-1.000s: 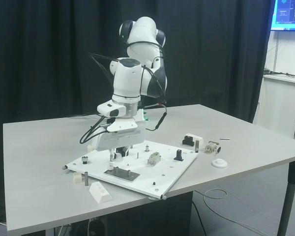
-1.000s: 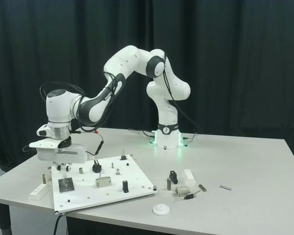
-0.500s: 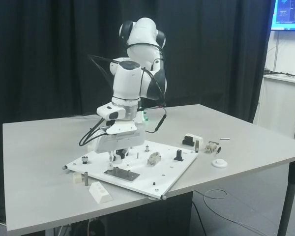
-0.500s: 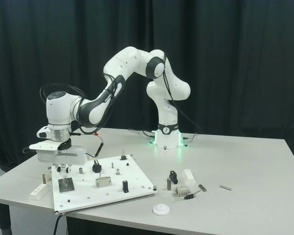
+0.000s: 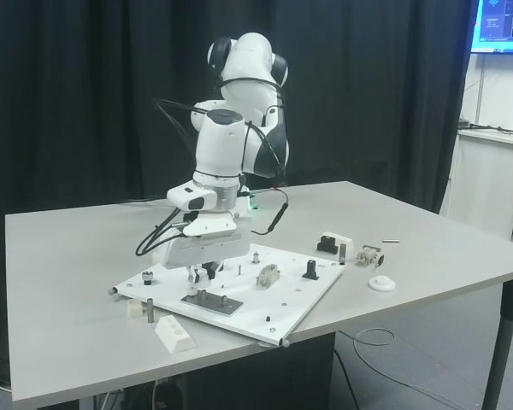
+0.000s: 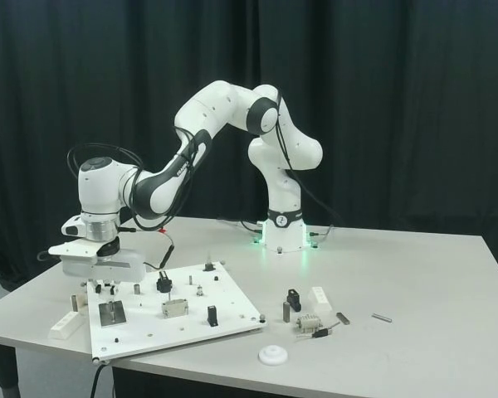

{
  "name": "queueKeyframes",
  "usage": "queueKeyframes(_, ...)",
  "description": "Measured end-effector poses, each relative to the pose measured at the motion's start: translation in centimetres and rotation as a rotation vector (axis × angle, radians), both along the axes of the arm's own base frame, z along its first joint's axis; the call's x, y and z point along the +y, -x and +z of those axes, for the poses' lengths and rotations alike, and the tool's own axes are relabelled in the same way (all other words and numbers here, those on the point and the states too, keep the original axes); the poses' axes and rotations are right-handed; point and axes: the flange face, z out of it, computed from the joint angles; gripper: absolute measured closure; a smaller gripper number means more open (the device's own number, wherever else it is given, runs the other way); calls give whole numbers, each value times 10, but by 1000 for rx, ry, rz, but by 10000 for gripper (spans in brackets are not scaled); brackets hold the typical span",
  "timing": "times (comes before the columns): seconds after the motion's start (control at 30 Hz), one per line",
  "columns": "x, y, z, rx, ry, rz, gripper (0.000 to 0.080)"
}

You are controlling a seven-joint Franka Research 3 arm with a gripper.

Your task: Place medium gear.

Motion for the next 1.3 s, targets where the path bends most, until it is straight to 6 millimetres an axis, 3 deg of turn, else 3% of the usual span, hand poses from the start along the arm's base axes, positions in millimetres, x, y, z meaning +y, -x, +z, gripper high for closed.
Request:
queueKeyframes(0.33, 9, -5, 1, -12, -11, -25, 522)
queueKeyframes(0.63, 41, -14, 9, -4, -64, -54, 522)
queueKeyframes(0.93, 102, -28, 20, 38, -122, -90, 522)
queueKeyframes(1.3, 198, -49, 28, 49, -116, -172, 522)
